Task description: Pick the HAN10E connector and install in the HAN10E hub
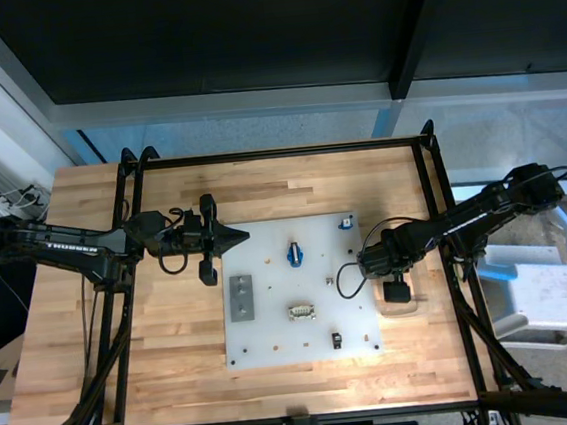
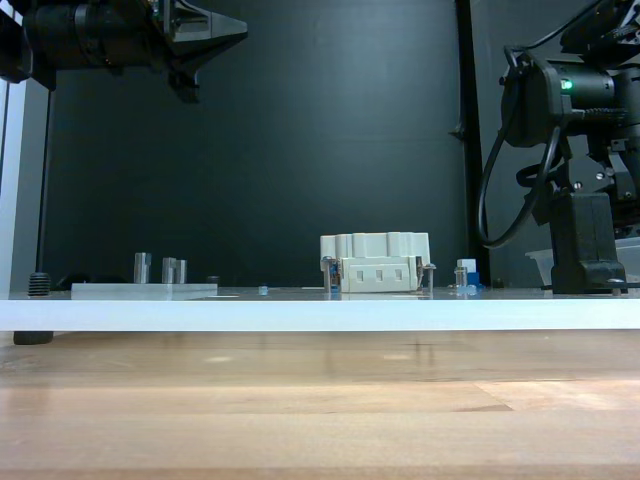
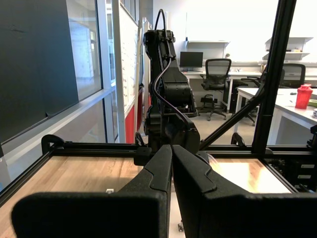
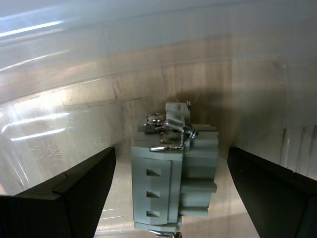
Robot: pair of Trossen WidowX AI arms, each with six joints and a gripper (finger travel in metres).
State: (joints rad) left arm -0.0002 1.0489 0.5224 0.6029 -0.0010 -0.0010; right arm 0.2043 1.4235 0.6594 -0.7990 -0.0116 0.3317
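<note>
The HAN10E connector (image 4: 174,186), a pale grey block with a small metal chain on it, lies on the floor of a clear plastic tray (image 4: 74,99). My right gripper (image 4: 171,153) hangs open just above the connector, one finger on each side and neither touching it. In the high view the right gripper (image 1: 398,292) points down just off the white plate's right edge and hides the connector. The HAN10E hub (image 1: 300,313) is bolted near the plate's (image 1: 277,354) middle front, and the low view shows the hub (image 2: 378,262) as a beige block. My left gripper (image 1: 236,237) is shut, held high over the plate's left edge.
On the white plate also sit a grey metal block with holes (image 1: 241,297), a blue knob-like part (image 1: 295,255), a small blue and white part (image 1: 346,223) and a tiny black part (image 1: 336,341). A black frame rail (image 1: 447,237) runs close behind the right arm.
</note>
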